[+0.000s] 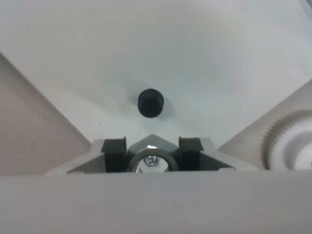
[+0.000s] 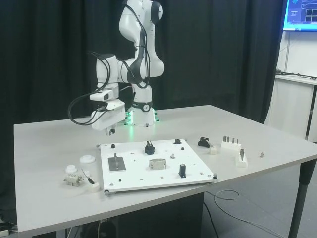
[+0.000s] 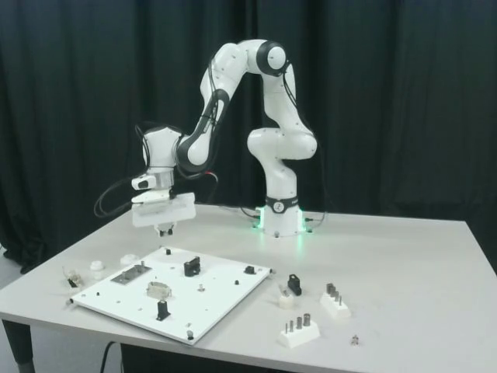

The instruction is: Insert bolt 4.

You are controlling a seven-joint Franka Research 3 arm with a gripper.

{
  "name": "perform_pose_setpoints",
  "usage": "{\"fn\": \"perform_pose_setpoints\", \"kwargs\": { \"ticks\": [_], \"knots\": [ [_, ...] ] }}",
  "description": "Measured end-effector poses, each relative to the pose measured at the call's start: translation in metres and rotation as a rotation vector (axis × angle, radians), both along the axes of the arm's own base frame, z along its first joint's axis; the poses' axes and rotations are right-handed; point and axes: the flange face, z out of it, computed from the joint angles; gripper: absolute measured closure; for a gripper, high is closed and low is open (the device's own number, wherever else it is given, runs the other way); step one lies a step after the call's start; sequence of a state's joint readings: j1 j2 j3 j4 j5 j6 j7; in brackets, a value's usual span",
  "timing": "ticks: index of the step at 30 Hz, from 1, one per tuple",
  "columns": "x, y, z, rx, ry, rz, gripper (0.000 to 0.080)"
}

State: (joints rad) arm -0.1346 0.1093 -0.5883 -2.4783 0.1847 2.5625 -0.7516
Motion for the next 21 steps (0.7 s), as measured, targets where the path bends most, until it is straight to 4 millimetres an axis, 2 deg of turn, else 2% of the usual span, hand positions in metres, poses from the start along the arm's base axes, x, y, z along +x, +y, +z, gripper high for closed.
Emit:
{"fn": "perform_pose_setpoints", "kwargs": {
  "ticks": [11, 21],
  "knots": [
    [0.001, 0.003, -0.007, 0.004, 0.009, 0.110, 0.0577],
    [0.007, 0.009, -0.013, 0.017, -0.002, 0.112, 0.0577]
  ]
}}
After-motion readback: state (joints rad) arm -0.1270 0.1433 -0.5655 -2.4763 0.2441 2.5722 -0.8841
